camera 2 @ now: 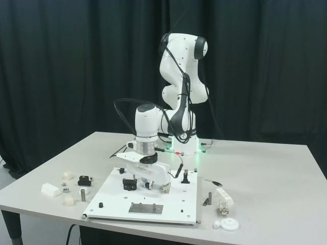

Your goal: Remove square peg 1.

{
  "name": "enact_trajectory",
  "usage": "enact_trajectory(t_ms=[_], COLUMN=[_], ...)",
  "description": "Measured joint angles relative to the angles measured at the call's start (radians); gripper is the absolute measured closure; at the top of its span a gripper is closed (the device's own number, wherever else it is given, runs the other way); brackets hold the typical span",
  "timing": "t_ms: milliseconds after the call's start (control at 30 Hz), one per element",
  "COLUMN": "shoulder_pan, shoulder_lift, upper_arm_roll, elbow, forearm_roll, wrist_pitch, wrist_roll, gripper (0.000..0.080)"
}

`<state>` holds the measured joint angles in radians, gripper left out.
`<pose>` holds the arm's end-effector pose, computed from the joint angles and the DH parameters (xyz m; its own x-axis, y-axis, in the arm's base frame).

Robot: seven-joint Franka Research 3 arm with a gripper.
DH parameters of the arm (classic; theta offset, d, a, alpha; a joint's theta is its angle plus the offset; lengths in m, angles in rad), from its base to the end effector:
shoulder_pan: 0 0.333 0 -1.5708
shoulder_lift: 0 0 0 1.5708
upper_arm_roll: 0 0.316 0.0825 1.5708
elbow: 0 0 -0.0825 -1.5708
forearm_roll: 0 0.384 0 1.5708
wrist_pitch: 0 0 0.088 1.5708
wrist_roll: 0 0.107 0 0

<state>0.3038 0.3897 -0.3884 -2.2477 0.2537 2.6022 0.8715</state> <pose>0.5391 -0.0554 0.2036 0.4105 -0.9117 0.0159 -0.9118 -0.4106 0.0022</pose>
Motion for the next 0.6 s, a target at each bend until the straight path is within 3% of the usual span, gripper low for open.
enact_trajectory(t_ms=[600], shoulder_pan=[-0.004], shoulder_lift=[-0.006], upper_arm_roll=[0.000], elbow=[-0.001], forearm_roll=[0.017], wrist_pitch=[-0.003], wrist_roll=[-0.004], gripper=[0.0760])
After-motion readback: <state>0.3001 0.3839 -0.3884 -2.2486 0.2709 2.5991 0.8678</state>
